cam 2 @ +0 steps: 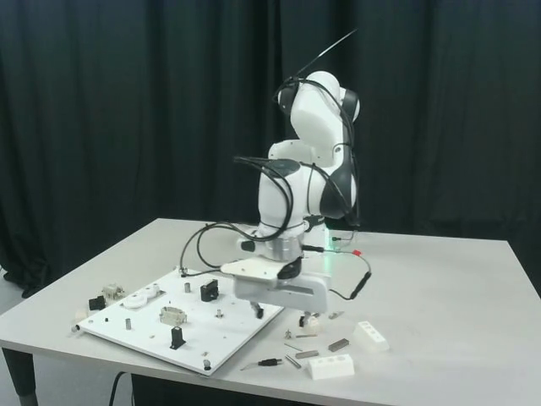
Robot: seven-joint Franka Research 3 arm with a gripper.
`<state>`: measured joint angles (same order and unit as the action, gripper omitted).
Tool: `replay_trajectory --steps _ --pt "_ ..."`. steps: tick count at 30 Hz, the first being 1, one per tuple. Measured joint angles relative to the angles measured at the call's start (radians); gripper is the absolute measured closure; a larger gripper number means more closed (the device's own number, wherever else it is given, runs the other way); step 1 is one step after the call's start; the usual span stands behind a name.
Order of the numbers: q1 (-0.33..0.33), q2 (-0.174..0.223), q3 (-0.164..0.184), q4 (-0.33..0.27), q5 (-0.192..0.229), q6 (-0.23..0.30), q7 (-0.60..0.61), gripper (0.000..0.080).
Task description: Remove round peg 3.
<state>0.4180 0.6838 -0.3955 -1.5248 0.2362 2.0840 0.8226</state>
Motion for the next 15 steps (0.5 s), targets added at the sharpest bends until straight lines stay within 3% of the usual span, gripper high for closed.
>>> replay_trajectory --steps 15 --pt "-0.127 -0.026 -0.001 0.014 -0.108 -0.003 -0.085 0.0003"
